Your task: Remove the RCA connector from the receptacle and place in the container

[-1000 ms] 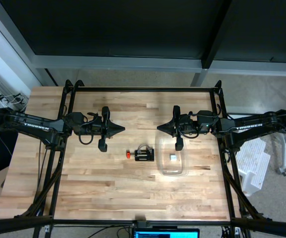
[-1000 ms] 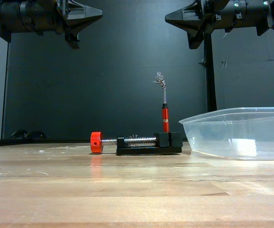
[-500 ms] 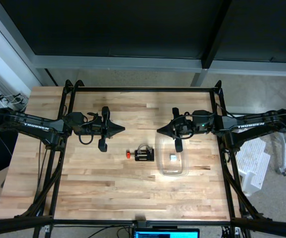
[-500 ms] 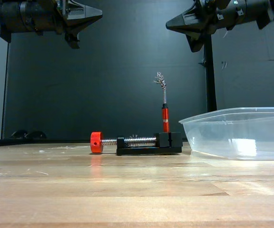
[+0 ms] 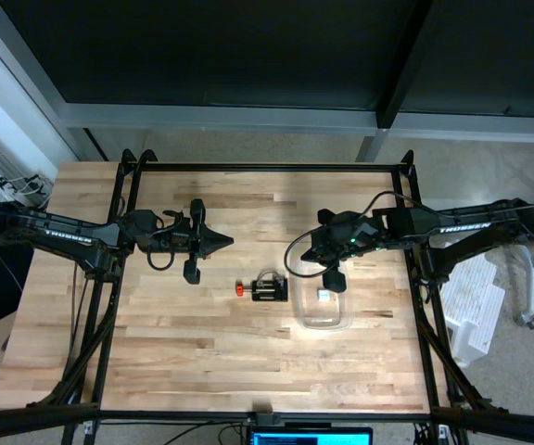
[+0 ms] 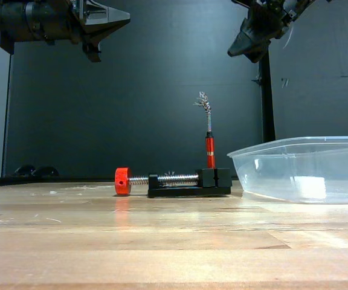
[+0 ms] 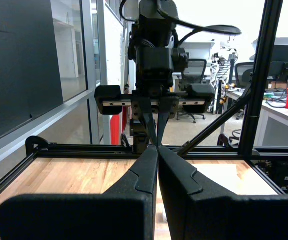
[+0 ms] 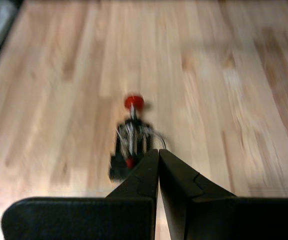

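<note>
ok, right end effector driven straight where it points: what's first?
Probably the small black rectangular receptacle holding the thin red RCA plug; right end effector hangs shut high beside it, left end effector parked shut.

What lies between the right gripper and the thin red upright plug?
Only air, in the low view. The right gripper hangs shut high right of the red plug; the left gripper, shut, high at left.

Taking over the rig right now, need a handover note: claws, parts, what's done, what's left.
Left claw: shut, empty, parked high, left of the receptacle.
Right claw: shut, empty, high, tilted down toward the receptacle.
RCA connector: upright in the receptacle, untouched; container sits right of it, holding only a small white piece.
Done: nothing.
Left: open right claw, descend, pull connector, drop it in container.
</note>
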You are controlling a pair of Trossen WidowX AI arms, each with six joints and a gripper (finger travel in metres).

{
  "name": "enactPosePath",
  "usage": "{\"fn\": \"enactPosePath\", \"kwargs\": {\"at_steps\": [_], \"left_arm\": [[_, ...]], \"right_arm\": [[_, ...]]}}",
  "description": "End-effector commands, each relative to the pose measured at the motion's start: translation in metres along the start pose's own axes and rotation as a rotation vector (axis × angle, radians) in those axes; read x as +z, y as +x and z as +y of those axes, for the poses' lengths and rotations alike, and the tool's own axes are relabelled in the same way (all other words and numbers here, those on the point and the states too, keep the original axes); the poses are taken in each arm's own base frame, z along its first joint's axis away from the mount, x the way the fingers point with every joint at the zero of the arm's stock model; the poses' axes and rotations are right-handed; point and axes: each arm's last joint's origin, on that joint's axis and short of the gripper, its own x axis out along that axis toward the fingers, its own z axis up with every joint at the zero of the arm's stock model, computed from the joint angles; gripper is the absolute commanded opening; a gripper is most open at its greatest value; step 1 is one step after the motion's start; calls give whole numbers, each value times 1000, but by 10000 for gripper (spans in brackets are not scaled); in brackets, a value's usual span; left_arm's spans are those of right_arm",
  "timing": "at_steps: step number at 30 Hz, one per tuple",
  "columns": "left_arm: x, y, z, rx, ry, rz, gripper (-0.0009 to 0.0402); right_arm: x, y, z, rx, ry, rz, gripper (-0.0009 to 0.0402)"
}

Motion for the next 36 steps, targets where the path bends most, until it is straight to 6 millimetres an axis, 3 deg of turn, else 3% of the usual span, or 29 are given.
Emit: {"fn": "enactPosePath", "kwargs": {"at_steps": [1,11,27,36], "left_arm": [[0,0,0,0,0,0,0],[0,0,0,0,0,0,0],[0,0,0,0,0,0,0],[0,0,0,0,0,0,0]], "right_arm": [[4,6,3,-16,-14,84,0],[17,27,9,-54,-16,248,7],[34,76,23,-87,-11,388,189],[26,101,39,-72,-43,439,213]]}}
